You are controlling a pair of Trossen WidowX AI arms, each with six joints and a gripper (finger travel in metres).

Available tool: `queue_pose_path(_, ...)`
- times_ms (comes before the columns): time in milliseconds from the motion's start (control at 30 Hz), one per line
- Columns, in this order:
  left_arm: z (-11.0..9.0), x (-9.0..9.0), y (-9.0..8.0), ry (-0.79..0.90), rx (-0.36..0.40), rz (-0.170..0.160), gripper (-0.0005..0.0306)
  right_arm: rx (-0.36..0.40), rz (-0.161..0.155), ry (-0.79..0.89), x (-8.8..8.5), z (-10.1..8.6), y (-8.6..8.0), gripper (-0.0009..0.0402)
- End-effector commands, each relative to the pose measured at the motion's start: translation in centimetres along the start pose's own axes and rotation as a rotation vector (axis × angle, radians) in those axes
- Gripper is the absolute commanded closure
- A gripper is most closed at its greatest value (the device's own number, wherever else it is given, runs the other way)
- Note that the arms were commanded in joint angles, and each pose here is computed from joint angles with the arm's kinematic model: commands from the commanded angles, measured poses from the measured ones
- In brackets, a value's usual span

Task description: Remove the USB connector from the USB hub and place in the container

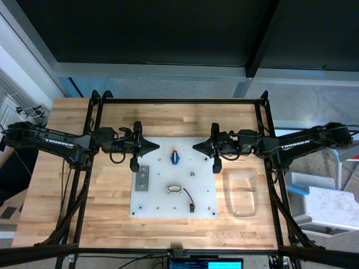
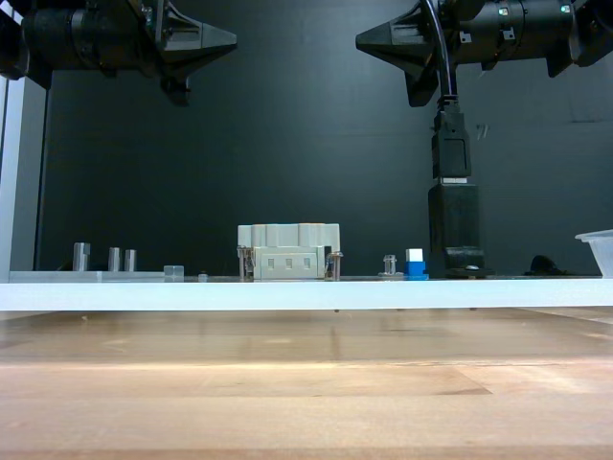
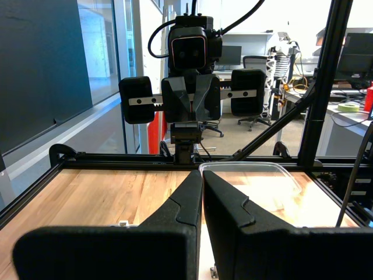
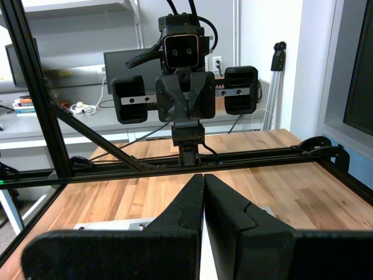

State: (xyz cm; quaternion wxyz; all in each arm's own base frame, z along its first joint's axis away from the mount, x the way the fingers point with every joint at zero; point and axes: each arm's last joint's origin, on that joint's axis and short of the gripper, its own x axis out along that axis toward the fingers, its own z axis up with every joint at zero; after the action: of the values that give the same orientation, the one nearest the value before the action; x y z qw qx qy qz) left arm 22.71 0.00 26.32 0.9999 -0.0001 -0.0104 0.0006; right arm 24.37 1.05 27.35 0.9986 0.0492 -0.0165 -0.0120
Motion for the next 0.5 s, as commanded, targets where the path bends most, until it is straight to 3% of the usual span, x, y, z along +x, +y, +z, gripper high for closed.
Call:
queue_pose_path(33, 0.0, 0.0, 0.0, 0.000, 0.000, 0.000, 0.0300, -0.001, 0.024, 0.033, 0.0, -0.3, 0.1, 0.0393)
queue_pose_path(333, 0.0, 0.0, 0.0, 0.000, 0.000, 0.000, 0.0300, 0.006, 0.023, 0.047, 0.1, -0.1, 0.1, 0.0393)
queue_pose_path(500, 0.0, 0.0, 0.0, 0.000, 0.000, 0.000, 0.0300, 0.006, 0.020, 0.187, 0.6, 1.1, 0.6, 0.0393)
